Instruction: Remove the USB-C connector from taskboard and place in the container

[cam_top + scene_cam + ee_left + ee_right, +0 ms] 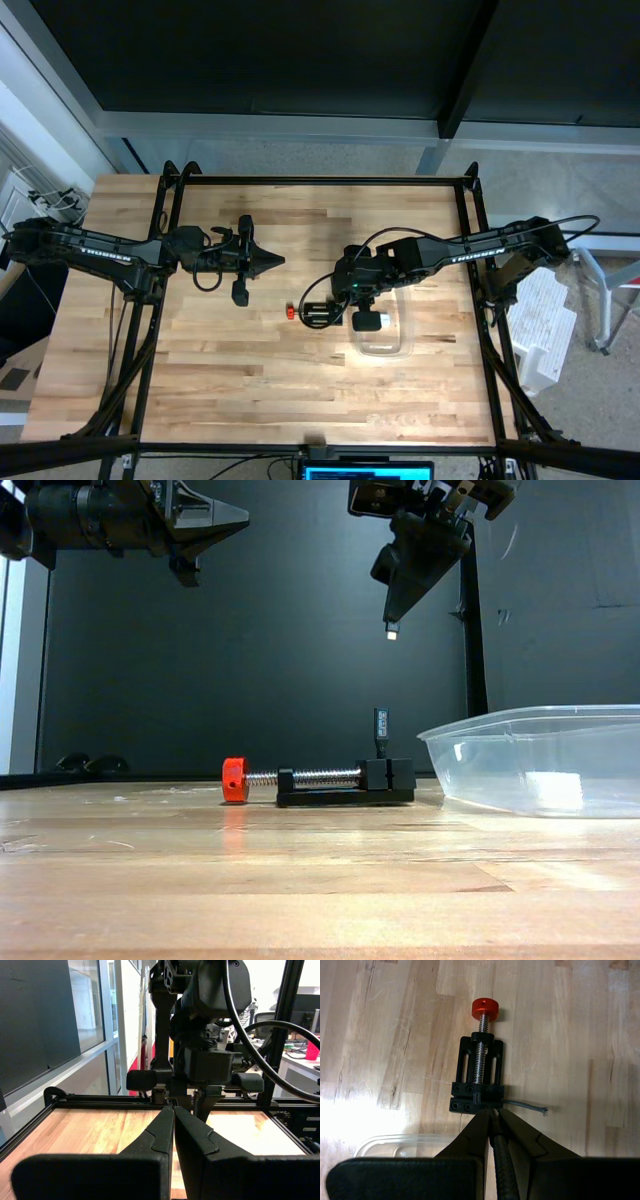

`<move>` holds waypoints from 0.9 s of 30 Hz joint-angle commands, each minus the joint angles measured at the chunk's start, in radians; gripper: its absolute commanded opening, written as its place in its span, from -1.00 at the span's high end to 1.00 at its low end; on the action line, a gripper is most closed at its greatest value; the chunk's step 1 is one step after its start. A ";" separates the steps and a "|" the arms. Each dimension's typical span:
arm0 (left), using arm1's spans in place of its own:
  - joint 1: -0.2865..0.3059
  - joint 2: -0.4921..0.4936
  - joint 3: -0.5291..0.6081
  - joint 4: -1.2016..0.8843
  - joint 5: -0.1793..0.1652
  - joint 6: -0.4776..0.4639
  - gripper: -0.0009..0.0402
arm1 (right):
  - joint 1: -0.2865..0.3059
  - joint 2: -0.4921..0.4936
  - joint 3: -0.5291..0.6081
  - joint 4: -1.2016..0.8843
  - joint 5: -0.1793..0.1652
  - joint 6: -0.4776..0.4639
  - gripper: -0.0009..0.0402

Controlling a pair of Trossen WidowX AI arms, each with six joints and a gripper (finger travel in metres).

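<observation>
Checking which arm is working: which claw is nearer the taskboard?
Right. The right claw hangs above the taskboard, shut on the USB-C connector; the left claw, shut, hovers high, off toward its red knob end.

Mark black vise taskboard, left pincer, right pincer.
Black vise taskboard, red-orange knob (388, 776): low view, end block.
Left pincer (278, 262): high view, shut tips, left of taskboard.
Right pincer (391, 620): low view, tips over taskboard, gripping grey-silver USB-C connector (392, 634).

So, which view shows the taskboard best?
The right wrist view: the taskboard shows whole from above, under the right claw, gripping the USB-C connector. The low view gives its side; the high view shows it small; the left wrist view misses it. The left claw hangs shut, farther left.
</observation>
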 commanded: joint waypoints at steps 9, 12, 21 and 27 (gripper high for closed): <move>0.000 0.000 0.000 0.000 0.000 0.000 0.96 | 0.000 -0.090 -0.163 0.013 0.002 0.000 0.96; 0.000 0.000 0.000 0.000 0.000 0.000 0.96 | 0.001 -0.116 -0.209 0.018 0.002 0.001 0.96; 0.000 0.000 0.000 0.000 0.000 0.000 0.96 | 0.010 -0.169 -0.340 0.033 0.010 0.065 0.96; 0.000 0.000 0.000 0.000 0.000 0.000 0.96 | 0.022 -0.169 -0.399 0.039 0.021 0.103 0.96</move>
